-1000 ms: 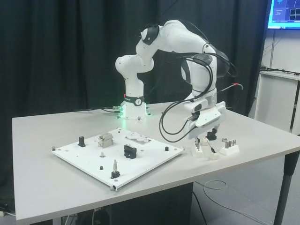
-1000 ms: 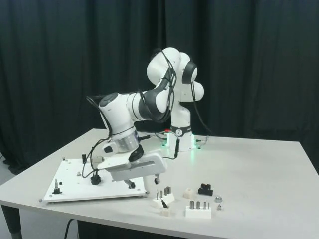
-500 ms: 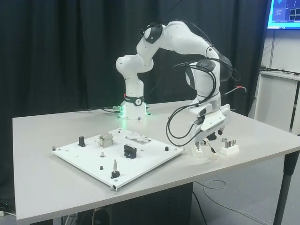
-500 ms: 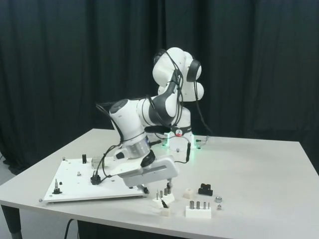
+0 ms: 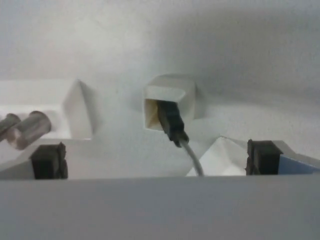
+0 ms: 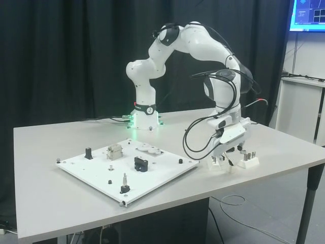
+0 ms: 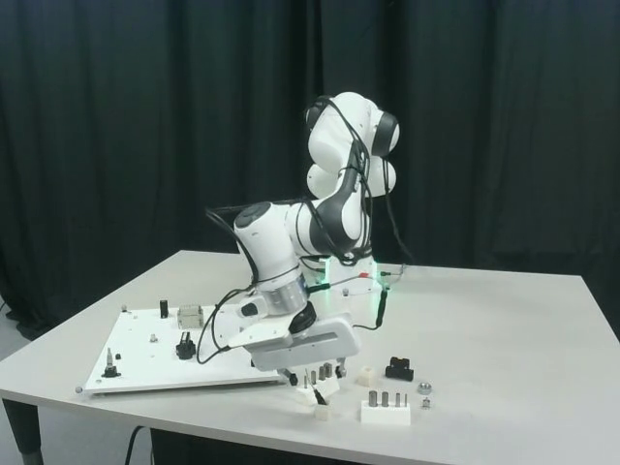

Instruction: Pick USB.

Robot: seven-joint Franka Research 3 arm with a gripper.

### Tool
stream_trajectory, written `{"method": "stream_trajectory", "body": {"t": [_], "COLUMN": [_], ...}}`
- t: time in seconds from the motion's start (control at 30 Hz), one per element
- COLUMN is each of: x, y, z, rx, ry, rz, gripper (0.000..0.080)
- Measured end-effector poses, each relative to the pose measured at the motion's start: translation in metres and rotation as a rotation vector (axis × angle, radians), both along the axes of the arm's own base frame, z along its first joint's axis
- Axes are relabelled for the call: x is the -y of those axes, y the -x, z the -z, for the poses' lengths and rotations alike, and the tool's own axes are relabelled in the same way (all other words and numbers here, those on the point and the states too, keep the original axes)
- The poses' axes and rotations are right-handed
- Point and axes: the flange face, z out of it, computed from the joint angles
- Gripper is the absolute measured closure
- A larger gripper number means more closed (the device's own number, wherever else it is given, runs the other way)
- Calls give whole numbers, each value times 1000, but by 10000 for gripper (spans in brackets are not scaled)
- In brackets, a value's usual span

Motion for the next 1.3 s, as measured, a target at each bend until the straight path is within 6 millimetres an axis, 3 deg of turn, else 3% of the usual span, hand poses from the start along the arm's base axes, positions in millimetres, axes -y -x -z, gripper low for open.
{"method": "stream_trajectory", "body": {"t": [0.5, 1.3], "x": [1, -18], "y": [5, 12], "z": [12, 27], "rx": [43, 72], "ry": [41, 63], "rz": [19, 2], "gripper": [3, 3]}}
